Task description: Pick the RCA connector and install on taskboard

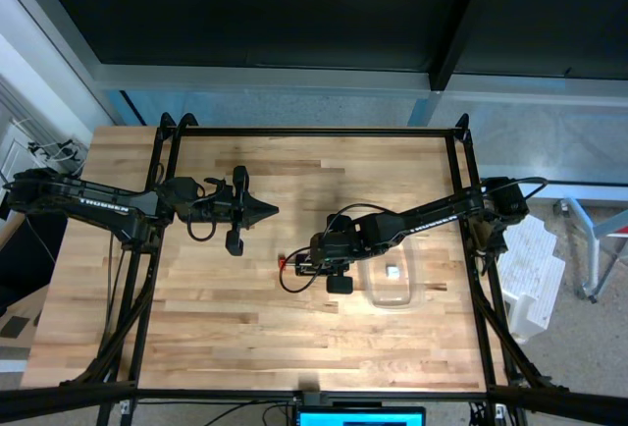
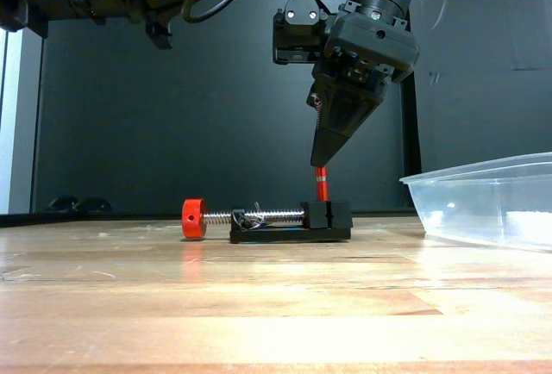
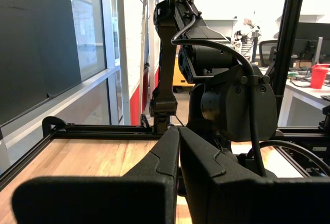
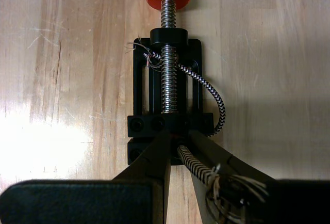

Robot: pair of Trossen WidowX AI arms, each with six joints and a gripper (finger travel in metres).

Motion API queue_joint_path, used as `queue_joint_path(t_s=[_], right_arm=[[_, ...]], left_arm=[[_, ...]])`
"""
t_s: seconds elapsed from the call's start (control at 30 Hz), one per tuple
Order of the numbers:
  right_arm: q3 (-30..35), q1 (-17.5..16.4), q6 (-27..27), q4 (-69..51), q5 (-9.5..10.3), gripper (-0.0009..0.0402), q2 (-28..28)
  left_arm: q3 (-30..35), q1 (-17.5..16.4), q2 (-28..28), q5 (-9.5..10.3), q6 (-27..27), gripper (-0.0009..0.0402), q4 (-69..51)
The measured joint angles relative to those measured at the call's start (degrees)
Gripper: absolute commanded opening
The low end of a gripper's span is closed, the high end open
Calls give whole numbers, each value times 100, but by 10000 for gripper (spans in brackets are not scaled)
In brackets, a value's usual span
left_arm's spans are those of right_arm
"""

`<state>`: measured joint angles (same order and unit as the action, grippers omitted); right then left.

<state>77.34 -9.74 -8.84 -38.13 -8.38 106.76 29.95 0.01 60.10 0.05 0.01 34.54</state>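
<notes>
The taskboard [image 2: 259, 227] is a small black block with a red knob [image 2: 194, 218] and a silvery threaded screw, lying on the wooden table; it also shows in the high view [image 1: 297, 265] and the right wrist view [image 4: 142, 79]. My right gripper [image 2: 321, 162] points straight down over the end away from the knob, shut on the RCA connector [image 2: 321, 183], a thin red plug with a metallic band. The plug's lower end meets the block's top. A braided cable [image 4: 214, 100] runs from between the fingers. My left gripper [image 1: 267, 211] hangs parked to the left, shut and empty.
A clear plastic tray [image 2: 483, 206] stands right of the taskboard, with a small white cube [image 1: 392, 271] inside it. The black frame rails [image 1: 314, 133] border the table at the back and sides.
</notes>
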Motion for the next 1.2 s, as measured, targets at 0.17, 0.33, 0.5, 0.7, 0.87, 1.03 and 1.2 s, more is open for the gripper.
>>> queue_joint_path(t_s=[0.17, 0.33, 0.5, 0.7, 0.87, 1.03, 1.2], right_arm=[[-7, 0, 22, -7, 2, 8, -20], [-11, 0, 26, -13, 2, 37, -39], [-11, 0, 24, -22, -4, 67, -55], [-26, 4, 24, -79, -26, 101, -94], [-26, 9, 24, -72, -55, 139, -197], [-24, 11, 24, -120, -55, 169, -358], [-17, 7, 42, -339, -37, 186, -544]], left_arm=[[-2, 0, 0, -2, -2, 0, 0], [-2, 0, 0, 0, -2, 0, 0], [0, 0, 0, 0, -2, 0, 0], [0, 0, 2, -2, 0, 0, 0], [0, 0, 0, -2, -2, 0, -2], [0, 0, 0, 0, 0, 0, 0], [0, 0, 0, 0, -2, 0, 0]])
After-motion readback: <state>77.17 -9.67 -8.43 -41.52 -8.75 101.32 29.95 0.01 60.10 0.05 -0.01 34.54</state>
